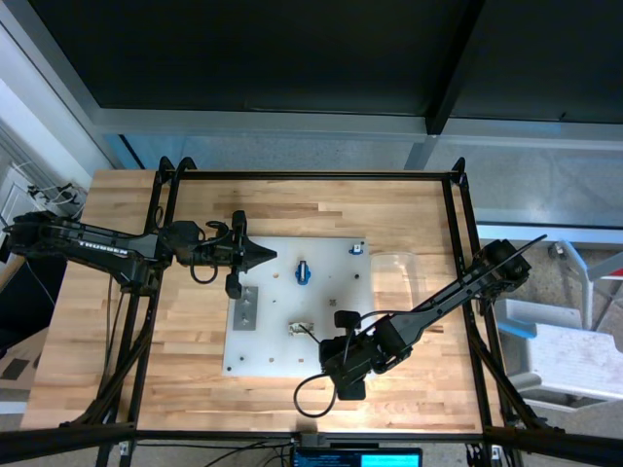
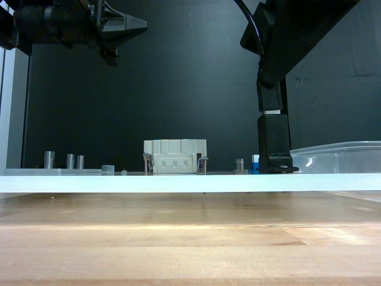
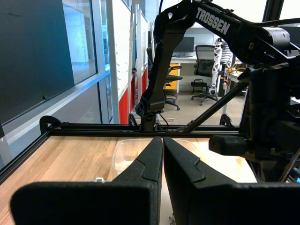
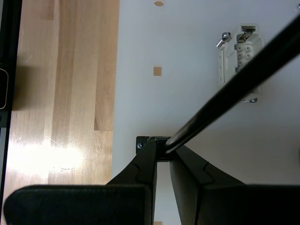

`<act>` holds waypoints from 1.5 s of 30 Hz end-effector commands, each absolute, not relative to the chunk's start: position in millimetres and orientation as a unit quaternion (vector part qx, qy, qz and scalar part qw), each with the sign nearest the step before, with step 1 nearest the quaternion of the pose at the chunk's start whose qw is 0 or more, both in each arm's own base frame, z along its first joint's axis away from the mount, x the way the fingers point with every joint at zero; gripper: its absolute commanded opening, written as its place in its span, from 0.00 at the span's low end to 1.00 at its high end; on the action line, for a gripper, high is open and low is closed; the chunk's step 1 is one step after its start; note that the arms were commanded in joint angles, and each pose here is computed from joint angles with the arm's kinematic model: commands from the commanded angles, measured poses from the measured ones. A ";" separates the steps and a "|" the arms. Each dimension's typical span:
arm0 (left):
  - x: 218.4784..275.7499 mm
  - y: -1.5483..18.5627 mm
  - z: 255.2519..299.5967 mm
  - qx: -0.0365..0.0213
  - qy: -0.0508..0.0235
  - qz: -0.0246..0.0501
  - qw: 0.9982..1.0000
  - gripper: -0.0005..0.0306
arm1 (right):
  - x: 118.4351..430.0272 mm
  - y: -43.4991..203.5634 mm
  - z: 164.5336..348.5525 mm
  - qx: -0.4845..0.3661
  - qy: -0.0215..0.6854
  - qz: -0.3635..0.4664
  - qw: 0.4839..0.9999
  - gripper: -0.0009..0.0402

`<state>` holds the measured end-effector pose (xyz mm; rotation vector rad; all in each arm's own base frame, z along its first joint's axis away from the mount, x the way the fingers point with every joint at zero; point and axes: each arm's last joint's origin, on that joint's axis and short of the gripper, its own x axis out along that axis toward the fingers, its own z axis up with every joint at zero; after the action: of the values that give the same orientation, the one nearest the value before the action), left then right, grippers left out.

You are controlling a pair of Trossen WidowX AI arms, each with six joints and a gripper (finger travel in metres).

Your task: Remove the USB connector from the USB hub and place in the container

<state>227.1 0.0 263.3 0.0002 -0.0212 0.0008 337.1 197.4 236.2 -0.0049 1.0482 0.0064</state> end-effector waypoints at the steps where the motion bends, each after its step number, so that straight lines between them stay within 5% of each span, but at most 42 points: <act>1: 227.1 0.0 263.2 0.000 -0.010 0.000 1.000 0.02 | 334.4 198.7 235.3 -0.002 0.499 -0.001 0.867 0.02; 25: 227.1 0.0 263.2 0.000 -0.011 0.000 1.000 0.02 | 297.7 208.5 225.1 0.030 0.421 -0.017 0.906 0.02; 45: 227.1 0.1 263.3 0.000 -0.011 0.001 1.000 0.02 | 311.2 206.2 235.3 -0.008 0.476 0.022 0.879 0.02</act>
<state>227.0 0.0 263.1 0.0002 -0.0208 0.0011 308.1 207.2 235.9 -0.0073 0.9874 0.0466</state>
